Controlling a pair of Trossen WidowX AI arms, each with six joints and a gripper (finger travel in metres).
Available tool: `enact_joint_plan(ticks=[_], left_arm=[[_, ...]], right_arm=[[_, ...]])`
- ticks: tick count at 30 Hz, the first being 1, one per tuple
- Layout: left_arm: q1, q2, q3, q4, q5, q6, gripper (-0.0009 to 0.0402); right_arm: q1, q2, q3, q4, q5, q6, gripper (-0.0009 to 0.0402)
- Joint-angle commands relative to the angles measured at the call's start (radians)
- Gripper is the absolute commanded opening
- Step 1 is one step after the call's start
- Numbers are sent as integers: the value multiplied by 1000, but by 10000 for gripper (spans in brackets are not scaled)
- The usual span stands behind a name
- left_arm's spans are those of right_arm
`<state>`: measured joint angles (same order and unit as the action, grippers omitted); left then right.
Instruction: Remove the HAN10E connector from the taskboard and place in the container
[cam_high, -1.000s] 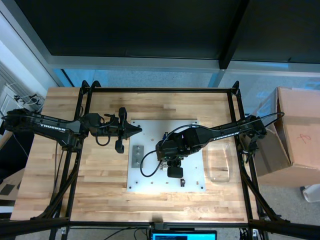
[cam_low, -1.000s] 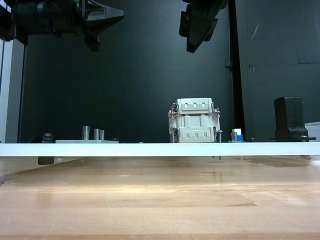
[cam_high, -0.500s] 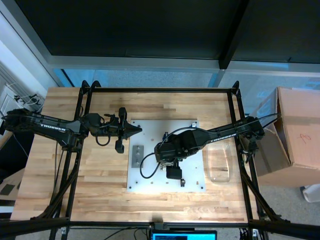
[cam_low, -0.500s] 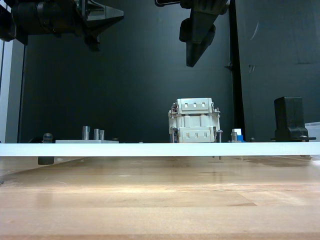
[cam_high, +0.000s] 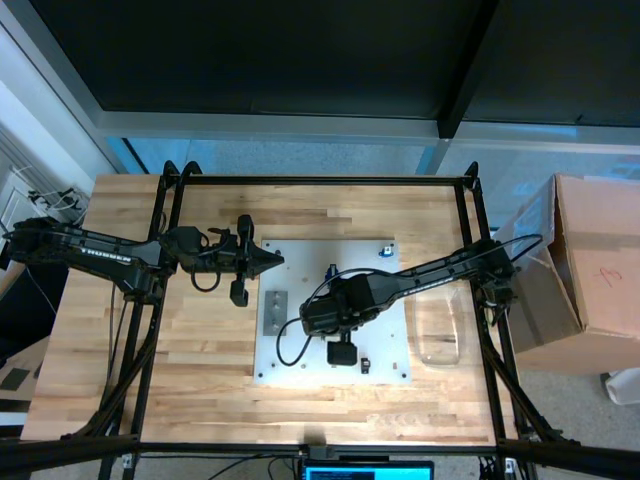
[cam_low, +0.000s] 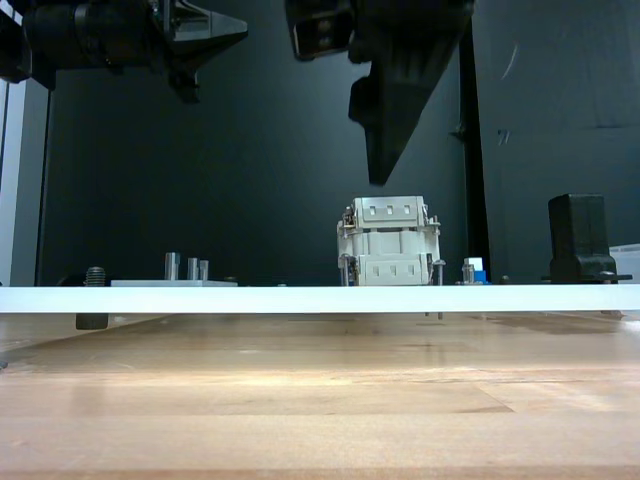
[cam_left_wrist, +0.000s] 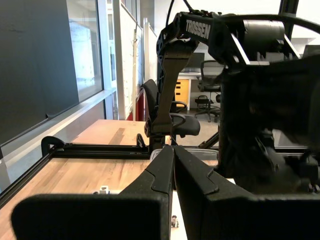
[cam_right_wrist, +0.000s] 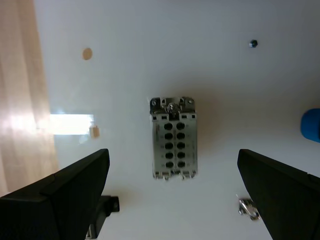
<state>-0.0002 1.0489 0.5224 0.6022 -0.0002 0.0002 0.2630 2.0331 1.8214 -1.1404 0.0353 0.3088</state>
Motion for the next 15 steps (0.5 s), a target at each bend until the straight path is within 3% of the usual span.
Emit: enact_joint_plan(ticks=[1,8,15], left_arm=[[0,0,0,0,0,0,0],[0,0,0,0,0,0,0],[0,0,0,0,0,0,0]], right_arm=[[1,25,1,5,0,-1,361],[3,71,0,16,0,-2,355],[5,71,-10,34,3,-2,297]])
